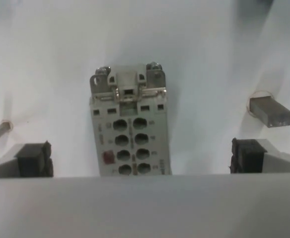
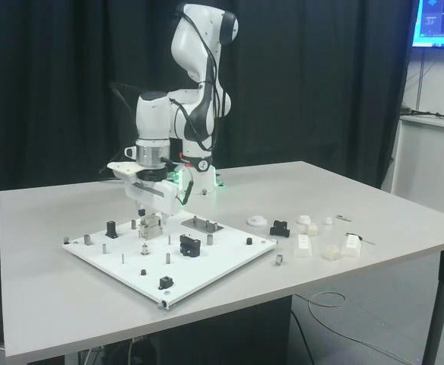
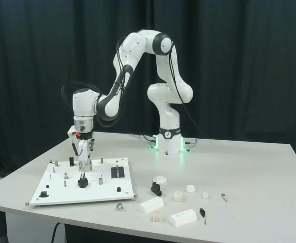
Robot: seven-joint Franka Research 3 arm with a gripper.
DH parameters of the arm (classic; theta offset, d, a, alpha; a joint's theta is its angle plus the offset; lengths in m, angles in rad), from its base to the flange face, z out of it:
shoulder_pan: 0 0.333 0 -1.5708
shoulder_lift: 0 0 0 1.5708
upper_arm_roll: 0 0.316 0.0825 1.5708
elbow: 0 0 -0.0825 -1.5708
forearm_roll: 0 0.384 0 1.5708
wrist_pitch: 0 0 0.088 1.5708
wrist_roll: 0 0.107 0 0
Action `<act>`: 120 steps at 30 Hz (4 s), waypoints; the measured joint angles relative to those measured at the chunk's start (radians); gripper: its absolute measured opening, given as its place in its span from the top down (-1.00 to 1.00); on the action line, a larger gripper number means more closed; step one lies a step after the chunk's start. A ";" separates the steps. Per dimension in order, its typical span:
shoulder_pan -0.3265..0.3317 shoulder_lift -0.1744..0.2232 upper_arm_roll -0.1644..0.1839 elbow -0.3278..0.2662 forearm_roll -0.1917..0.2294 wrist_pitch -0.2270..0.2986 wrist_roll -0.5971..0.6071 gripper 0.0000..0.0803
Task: Remove waterproof.
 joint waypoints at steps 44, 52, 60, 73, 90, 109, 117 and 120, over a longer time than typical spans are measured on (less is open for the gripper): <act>0.001 0.024 0.006 0.000 0.033 0.034 -0.095 0.22; 0.001 0.023 0.005 0.000 0.033 0.034 -0.099 0.22; 0.001 0.022 0.004 -0.001 0.038 0.034 -0.099 0.22; 0.001 0.020 0.004 -0.001 0.043 0.033 -0.098 0.22; 0.002 0.017 0.002 -0.001 0.043 0.033 -0.098 0.22; 0.002 0.008 0.000 -0.004 0.043 0.029 -0.098 0.22; 0.002 0.006 -0.001 -0.004 0.043 0.029 -0.098 0.22; 0.002 0.005 -0.001 -0.004 0.043 0.029 -0.098 0.22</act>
